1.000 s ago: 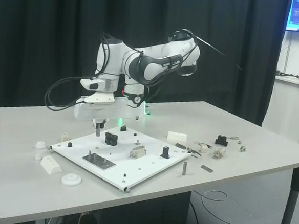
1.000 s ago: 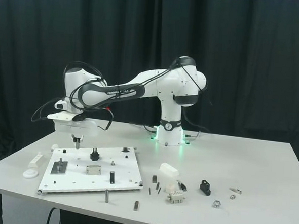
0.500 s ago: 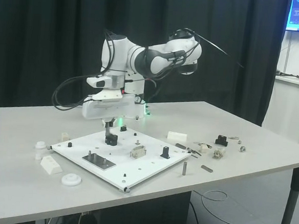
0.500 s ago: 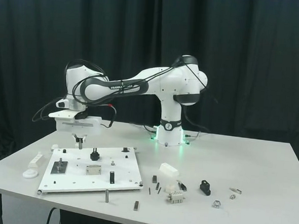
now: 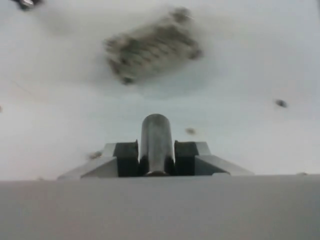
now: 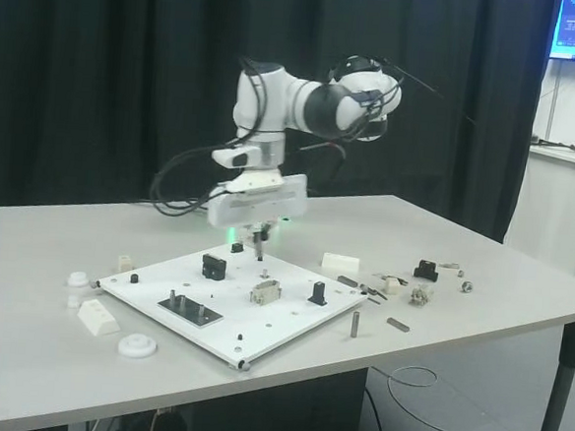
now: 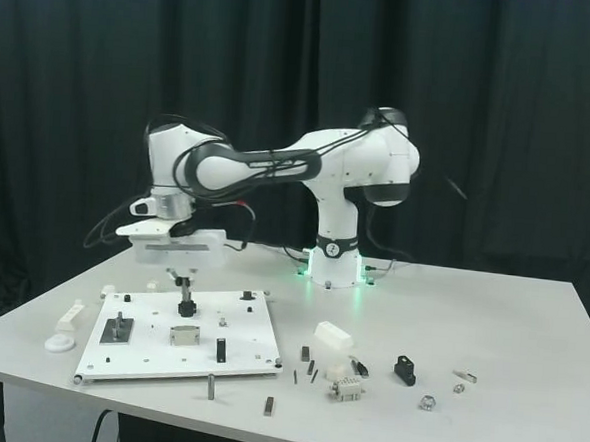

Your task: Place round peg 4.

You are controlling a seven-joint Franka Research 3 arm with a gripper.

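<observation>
Hand (image 5: pixel 157 160) gripping the round peg (image 5: pixel 156 142) above the white board (image 6: pixel 290 319).

In the wrist view the two fingers (image 5: pixel 126 157) are clamped on either side of the grey metal peg, which stands upright between them and clear of the board. Below it on the board lies a blurred grey connector block (image 5: pixel 152 46). In the first room view the hand (image 6: pixel 260 241) hangs over the far part of the board, near a black block (image 6: pixel 213 267). The board lies on the grey bench (image 6: pixel 51 357), with small white parts (image 6: pixel 98 316) beside it at one end and loose pieces (image 6: pixel 418 296) scattered at the other.
</observation>
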